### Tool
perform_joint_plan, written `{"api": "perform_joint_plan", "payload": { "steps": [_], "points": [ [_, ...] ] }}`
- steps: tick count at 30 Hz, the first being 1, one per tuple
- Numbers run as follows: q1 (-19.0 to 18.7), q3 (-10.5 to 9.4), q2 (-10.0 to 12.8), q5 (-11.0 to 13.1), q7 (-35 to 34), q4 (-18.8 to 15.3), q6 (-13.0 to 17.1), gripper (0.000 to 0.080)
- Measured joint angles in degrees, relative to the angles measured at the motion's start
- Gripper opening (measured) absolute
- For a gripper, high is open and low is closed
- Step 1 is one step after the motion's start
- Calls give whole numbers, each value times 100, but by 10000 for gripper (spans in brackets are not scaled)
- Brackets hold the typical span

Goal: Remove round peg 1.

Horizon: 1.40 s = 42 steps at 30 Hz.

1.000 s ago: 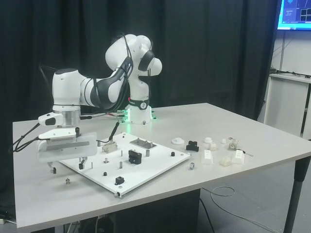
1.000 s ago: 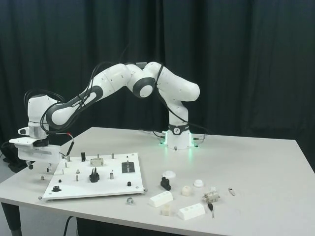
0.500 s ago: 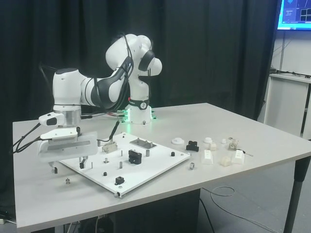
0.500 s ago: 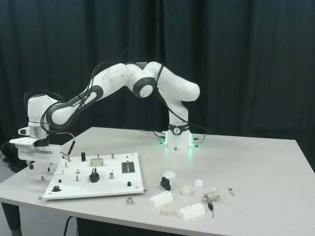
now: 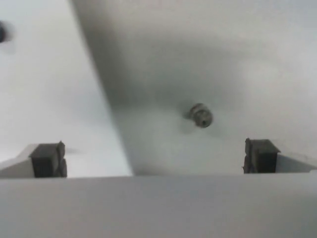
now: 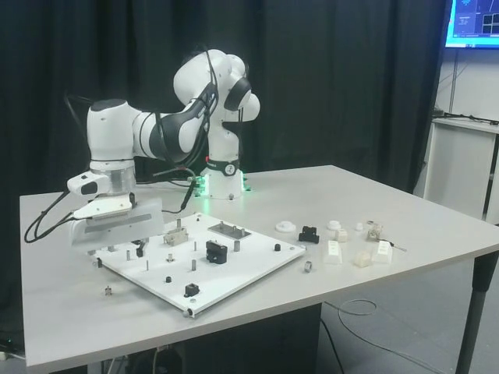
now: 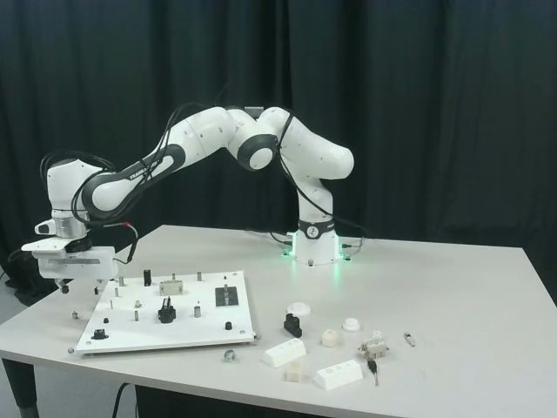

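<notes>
Grey peg [image 5: 201, 115] left on table; claw [image 5: 153, 157] risen, open.

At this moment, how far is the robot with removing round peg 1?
Done, by the look of it: a small round peg lies on the grey table, off the white board. In hand: nothing; the open end effector hangs above the peg, with its fingers well apart. Left: only to pull the arm away, it seems. Whether this is peg 1, I cannot confirm.

White glossy robot arm [image 7: 218, 139], black joint bands. Grey matte table [image 6: 327, 195]. White flat square board [image 6: 234, 269]. Black curtain backdrop [image 7: 418, 104]. Green glow at arm base [image 7: 296, 254].
</notes>
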<state>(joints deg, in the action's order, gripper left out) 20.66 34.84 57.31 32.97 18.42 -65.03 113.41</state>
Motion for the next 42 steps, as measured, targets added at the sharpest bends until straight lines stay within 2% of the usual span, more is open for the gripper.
{"api": "perform_joint_plan", "payload": {
  "steps": [7,16,26,35,42],
  "points": [
    [-153,95,-81,1,-47,-74,-287,800],
    [-359,140,-127,1,-161,-363,-291,800],
    [-610,264,-139,1,-539,-772,-13,800],
    [-747,267,-194,-1,-664,-1136,296,800],
    [-848,267,-325,-3,-676,-1443,523,800]
  ]
}}
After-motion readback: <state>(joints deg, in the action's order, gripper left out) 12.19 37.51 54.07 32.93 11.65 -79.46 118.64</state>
